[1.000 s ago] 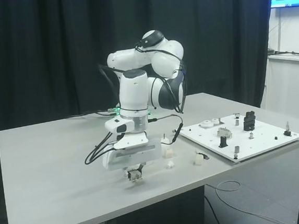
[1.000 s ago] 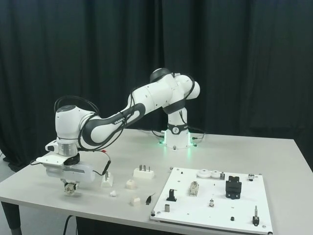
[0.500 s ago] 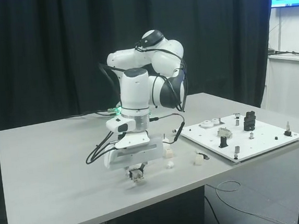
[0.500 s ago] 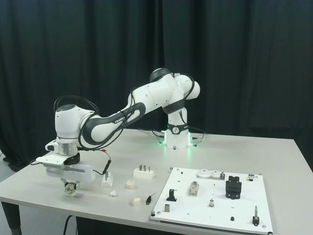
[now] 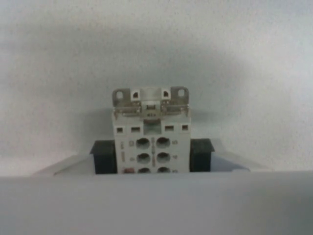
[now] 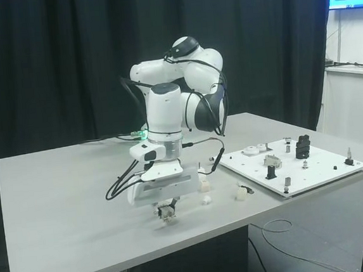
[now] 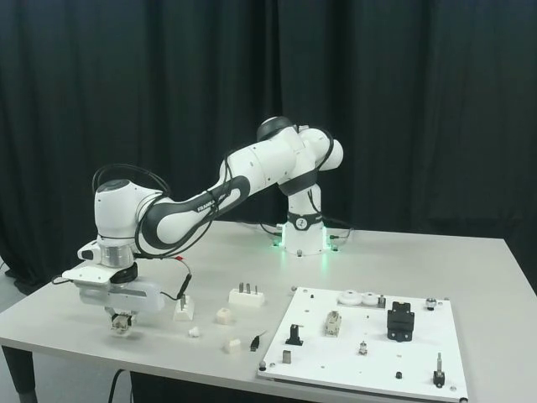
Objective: Insert waterproof.
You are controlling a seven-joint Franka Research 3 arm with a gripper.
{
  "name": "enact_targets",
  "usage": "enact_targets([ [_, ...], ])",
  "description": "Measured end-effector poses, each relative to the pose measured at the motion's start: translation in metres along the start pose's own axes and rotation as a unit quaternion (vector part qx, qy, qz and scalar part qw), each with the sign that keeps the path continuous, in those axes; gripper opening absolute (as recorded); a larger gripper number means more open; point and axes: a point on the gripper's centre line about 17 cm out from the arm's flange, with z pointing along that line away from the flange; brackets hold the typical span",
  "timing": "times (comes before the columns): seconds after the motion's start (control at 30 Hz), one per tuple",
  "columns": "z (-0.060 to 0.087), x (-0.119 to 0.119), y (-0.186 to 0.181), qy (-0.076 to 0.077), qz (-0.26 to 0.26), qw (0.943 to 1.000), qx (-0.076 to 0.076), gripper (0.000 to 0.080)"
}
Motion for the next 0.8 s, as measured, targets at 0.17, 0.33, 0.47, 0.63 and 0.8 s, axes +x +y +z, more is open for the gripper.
enact_targets([
  [0.17,0.0,0.0,0.0,0.0,-0.004,1.0,0.0,0.031],
  [0.33,0.001,0.0,-0.003,-0.001,-0.011,0.9999,0.003,0.031],
  [0.47,0.002,-0.001,-0.009,-0.005,-0.015,0.9998,0.009,0.031],
  [0.63,0.001,-0.003,-0.02,-0.015,-0.022,0.9994,0.021,0.031],
  [0.8,-0.003,-0.007,-0.036,-0.029,-0.03,0.9985,0.035,0.031],
])
